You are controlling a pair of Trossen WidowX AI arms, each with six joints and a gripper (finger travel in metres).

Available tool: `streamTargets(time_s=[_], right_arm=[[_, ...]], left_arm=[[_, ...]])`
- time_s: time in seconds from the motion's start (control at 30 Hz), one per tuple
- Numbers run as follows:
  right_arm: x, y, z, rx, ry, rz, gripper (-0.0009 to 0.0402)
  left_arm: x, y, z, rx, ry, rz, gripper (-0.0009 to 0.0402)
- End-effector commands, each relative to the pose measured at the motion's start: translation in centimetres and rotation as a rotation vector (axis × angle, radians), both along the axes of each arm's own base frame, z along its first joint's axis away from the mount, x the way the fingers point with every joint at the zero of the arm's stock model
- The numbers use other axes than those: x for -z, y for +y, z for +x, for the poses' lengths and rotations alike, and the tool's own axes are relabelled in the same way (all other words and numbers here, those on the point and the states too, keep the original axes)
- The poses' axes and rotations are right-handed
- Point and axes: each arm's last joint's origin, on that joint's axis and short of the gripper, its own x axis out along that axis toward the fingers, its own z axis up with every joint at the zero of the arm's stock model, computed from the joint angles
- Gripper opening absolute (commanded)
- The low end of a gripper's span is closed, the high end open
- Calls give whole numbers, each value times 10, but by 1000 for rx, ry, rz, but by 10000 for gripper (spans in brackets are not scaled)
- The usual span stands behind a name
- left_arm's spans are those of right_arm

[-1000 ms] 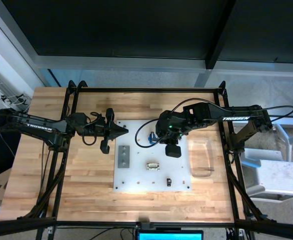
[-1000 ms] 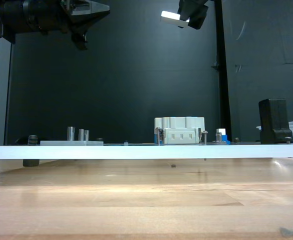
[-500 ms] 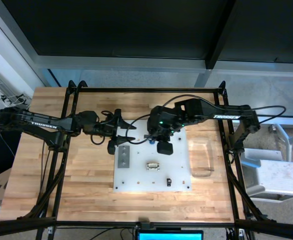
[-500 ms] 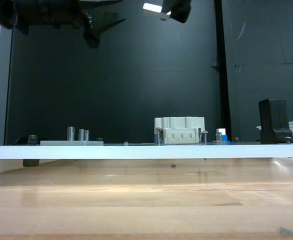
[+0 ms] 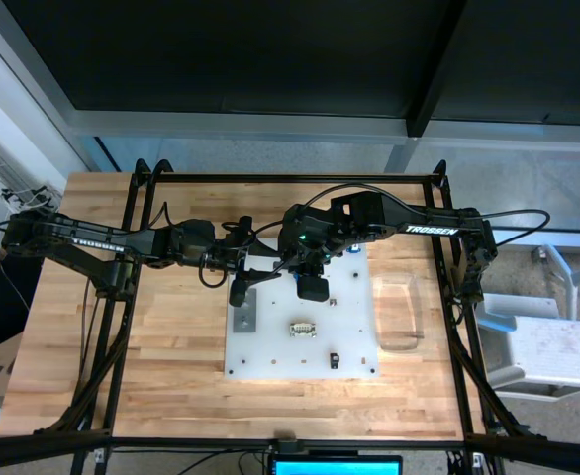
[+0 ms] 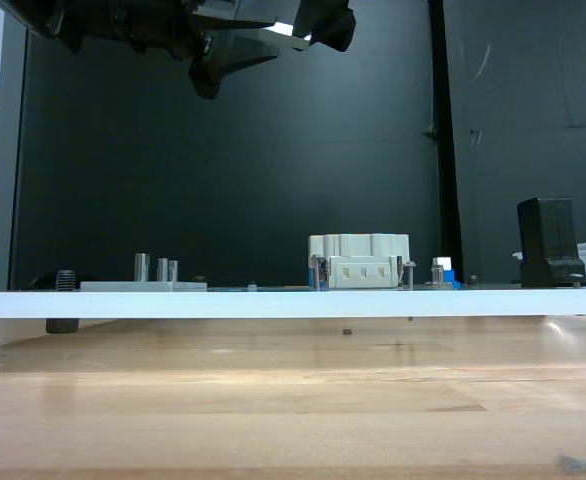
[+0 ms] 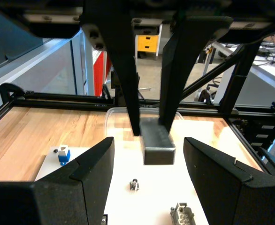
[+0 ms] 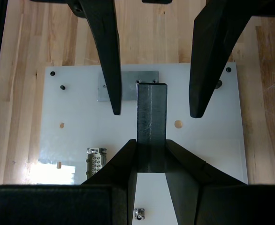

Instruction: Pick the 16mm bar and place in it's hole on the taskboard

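Observation:
The 16mm bar (image 8: 151,123), a dark square-section bar, is held high above the white taskboard (image 5: 354,341), clear of any seat. My right gripper (image 8: 150,143) is shut on one end of it. My left gripper (image 7: 148,140) is open and reaches in from the opposite side, with its fingers (image 8: 107,61) straddling the bar's free end without touching it. In the high view the left gripper (image 5: 254,273) and right gripper (image 5: 298,269) meet over the board's far left part. The low view shows the bar's bright end (image 6: 285,28) between them.
A grey plate with holes (image 5: 242,319) and short pegs (image 6: 143,267) sits on the board's left. A white connector (image 5: 303,329) stands mid-board and a black block (image 6: 548,240) near the front right. A clear tray (image 5: 401,315) lies right of the board.
The left arm swung right and its gripper went from shut to open. The right arm carried the bar leftward, so the left fingers now flank the bar.

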Motion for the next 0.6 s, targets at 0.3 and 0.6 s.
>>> streamTargets(time_s=[0.3,0.6], right_arm=[[-1,-5,0,7,-5,-3,0],[-1,-5,0,4,-8,-6,0]], left_arm=[[-1,0,0,-15,-8,4,194],[-1,0,0,-24,-9,7,151]])
